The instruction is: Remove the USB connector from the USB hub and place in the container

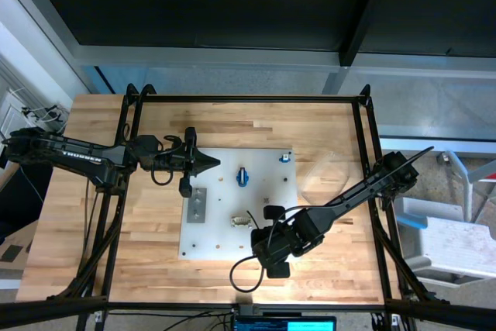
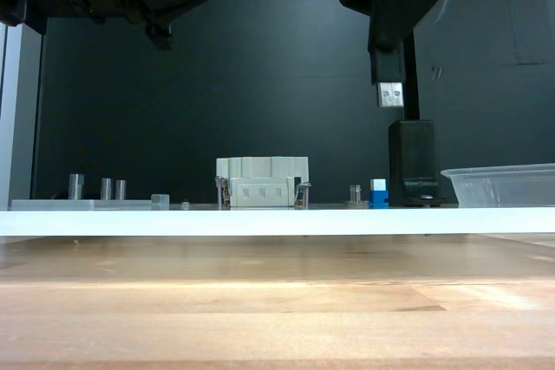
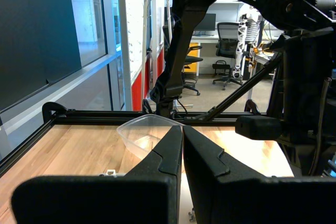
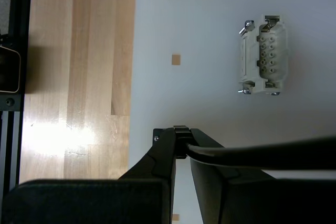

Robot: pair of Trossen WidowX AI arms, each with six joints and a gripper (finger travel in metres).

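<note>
**Plug free of the hub, next stop the tub**

The USB connector [image 2: 390, 93] is out of its socket. In the low view it hangs plug-down with its silver tip bare, directly above the USB hub [image 2: 412, 162] and clear of it. The right gripper [image 4: 181, 145] has its jaws clamped on the connector's black body, and the thin cable tail runs out sideways from between them. The left gripper [image 3: 182, 141] hovers over the left edge of the white board [image 1: 225, 247] with its jaws pressed together on nothing, well away from the work.

The container [image 2: 496, 172] sits on the counter [image 1: 155, 269] just right of the hub. From above it also looks a little farther back. By my reading, the extraction is done and the step in hand is the carry.

To do it well:
- Keep the jaws firmly closed. The hold is on a small body, and a trailing cable can twist it loose.
- Travel right and slightly away at the present height or a touch higher, so the silver tip passes above the tub's rim and does not knock it.
- Watch that the cable tail does not snag the hub or the beige connector [image 4: 264, 56] on the way out.
- Stop over the middle of the tub, lower until the plug is inside the walls, and only then open the jaws. A drop from high up could bounce the light plug out, or leave the tail draped over the rim.
</note>
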